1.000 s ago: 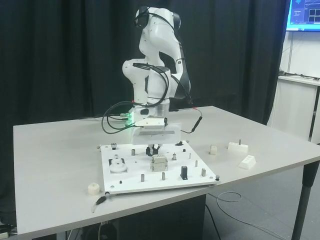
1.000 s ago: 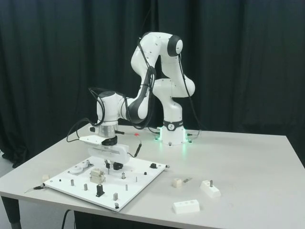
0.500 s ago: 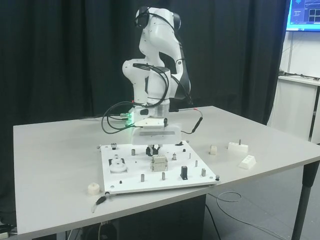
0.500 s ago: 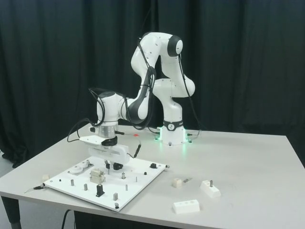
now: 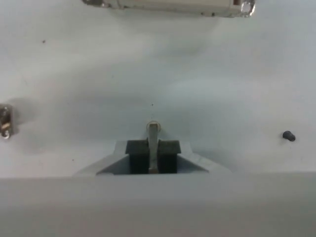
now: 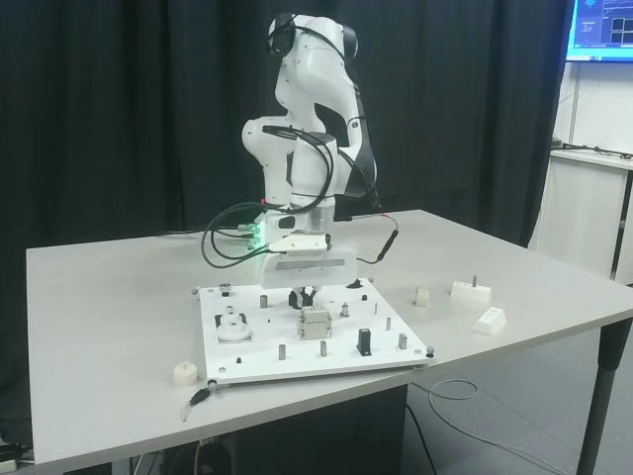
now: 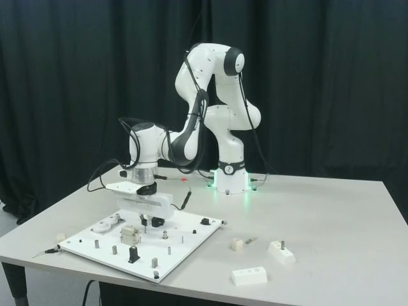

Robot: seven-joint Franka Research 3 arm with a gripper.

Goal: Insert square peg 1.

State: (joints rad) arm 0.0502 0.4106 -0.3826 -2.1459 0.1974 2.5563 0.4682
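One gripper [image 6: 302, 294], fingers clamped on a thin grey square peg [image 5: 153, 145], held upright so it can go straight down into the white board [image 6: 247, 361]. Wrist view shows the peg tip pointing at bare board surface; cannot tell if it touches, and no hole is visible under it. Arm [image 7: 191, 131] hangs low over the board's back half, just behind the grey block fixture [image 6: 314, 323]. Judgement: peg grasped, insertion not yet done. Other pegs stand on the board, spare white blocks [image 7: 250, 276] on the table [image 7: 344, 242].
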